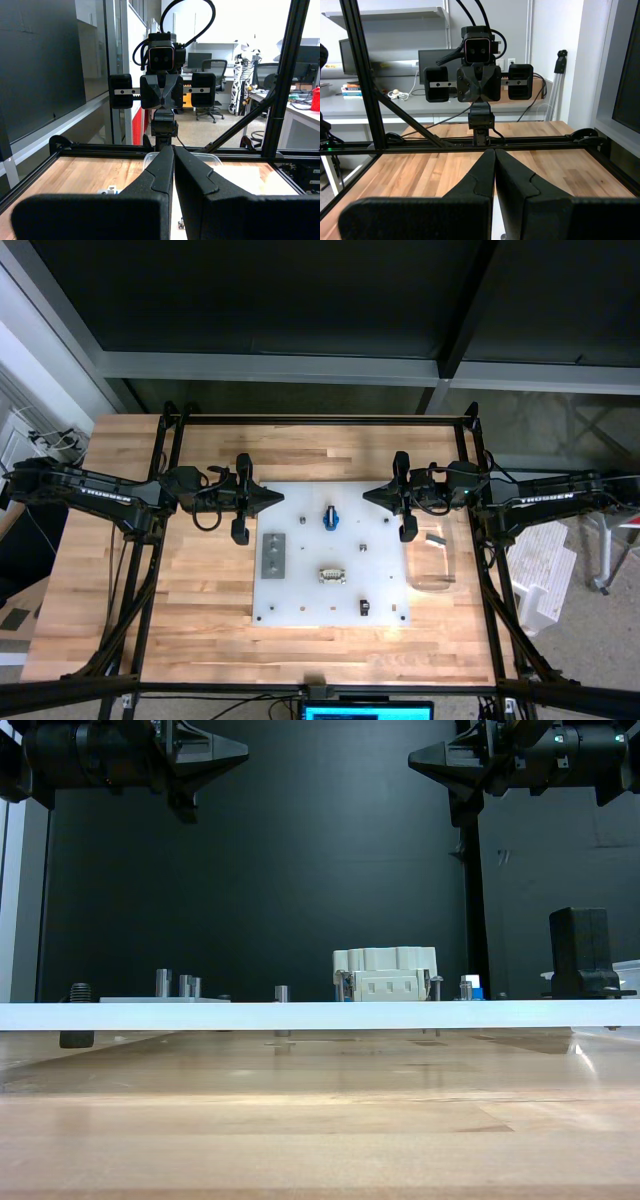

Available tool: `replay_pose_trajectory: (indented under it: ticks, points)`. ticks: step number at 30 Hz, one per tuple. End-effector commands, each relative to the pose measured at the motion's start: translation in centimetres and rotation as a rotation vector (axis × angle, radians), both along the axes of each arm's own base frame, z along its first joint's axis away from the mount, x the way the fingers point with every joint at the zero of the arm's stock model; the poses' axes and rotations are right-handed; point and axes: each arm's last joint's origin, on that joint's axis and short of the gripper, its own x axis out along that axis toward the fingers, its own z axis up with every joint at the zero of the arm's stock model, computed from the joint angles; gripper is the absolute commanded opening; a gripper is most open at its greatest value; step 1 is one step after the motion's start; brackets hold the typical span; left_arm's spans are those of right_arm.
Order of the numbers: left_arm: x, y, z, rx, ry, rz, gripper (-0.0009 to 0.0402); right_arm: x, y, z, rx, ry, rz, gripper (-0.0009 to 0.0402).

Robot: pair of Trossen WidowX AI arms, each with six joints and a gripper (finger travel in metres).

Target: Remove the 16mm bar from the taskboard and place in the container

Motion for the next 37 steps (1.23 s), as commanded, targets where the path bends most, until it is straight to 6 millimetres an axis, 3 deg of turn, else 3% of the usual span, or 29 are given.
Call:
replay_pose_trajectory:
  ticks: [1, 37]
  points:
    - [0.01, 0.0, 0.0, 0.0, 0.0, 0.0, 0.0, 0.01, 0.01, -0.02, 0.001, 0.002, 0.0, 0.0]
    - [0.01, 0.01, 0.0, 0.0, 0.0, 0.0, 0.0, 0.01, 0.01, -0.22, 0.002, 0.022, 0.0, 0.0]
